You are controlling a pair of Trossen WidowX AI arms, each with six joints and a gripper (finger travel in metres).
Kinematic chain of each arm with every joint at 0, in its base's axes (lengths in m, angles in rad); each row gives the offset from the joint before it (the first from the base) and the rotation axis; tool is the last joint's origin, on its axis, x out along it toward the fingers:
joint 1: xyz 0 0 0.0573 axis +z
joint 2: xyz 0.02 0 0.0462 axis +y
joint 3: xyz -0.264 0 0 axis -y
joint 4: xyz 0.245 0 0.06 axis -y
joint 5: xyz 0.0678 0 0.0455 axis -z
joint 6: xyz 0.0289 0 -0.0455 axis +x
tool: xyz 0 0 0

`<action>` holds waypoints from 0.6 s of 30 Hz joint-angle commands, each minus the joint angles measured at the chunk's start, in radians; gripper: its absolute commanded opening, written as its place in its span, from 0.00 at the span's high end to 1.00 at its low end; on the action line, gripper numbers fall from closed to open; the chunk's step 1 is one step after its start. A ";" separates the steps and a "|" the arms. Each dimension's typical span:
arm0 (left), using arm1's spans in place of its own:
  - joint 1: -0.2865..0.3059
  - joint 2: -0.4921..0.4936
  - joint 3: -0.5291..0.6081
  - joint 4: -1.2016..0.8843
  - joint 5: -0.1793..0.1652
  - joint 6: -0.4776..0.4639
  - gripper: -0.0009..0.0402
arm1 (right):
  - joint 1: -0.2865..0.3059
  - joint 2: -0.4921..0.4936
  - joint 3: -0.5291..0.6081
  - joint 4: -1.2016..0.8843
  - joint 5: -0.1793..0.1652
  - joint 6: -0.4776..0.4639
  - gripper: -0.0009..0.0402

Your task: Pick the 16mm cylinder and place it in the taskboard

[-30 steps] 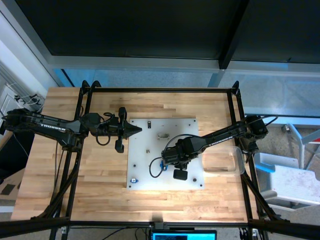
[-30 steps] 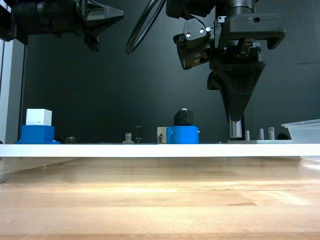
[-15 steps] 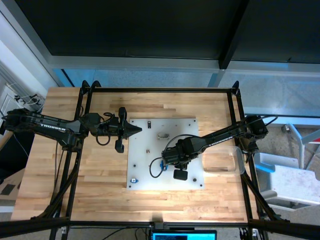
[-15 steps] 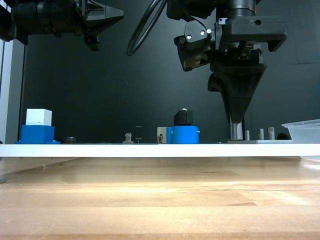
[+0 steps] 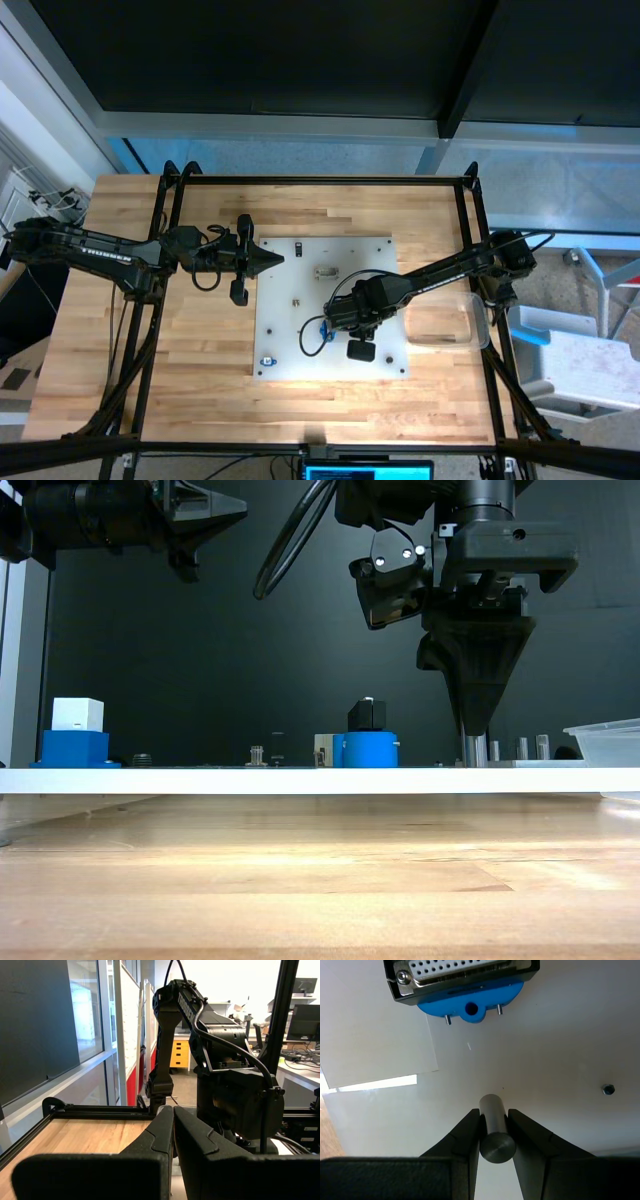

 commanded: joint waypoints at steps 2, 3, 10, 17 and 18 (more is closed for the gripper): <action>0.000 0.000 0.000 0.000 0.000 0.000 0.98 | 0.000 0.000 -0.001 0.000 0.001 -0.007 0.95; 0.000 0.000 0.000 0.000 0.000 0.000 0.98 | 0.000 0.000 -0.002 0.000 0.001 -0.006 0.95; 0.000 0.000 0.000 0.000 0.000 0.000 0.98 | 0.000 0.000 -0.010 0.003 0.002 -0.006 0.95; 0.000 0.000 0.000 0.000 0.000 0.000 0.98 | 0.000 0.000 -0.017 0.018 0.003 -0.007 0.95; 0.000 0.000 0.000 0.000 0.000 0.000 0.98 | 0.000 0.000 -0.019 0.019 0.003 -0.006 0.95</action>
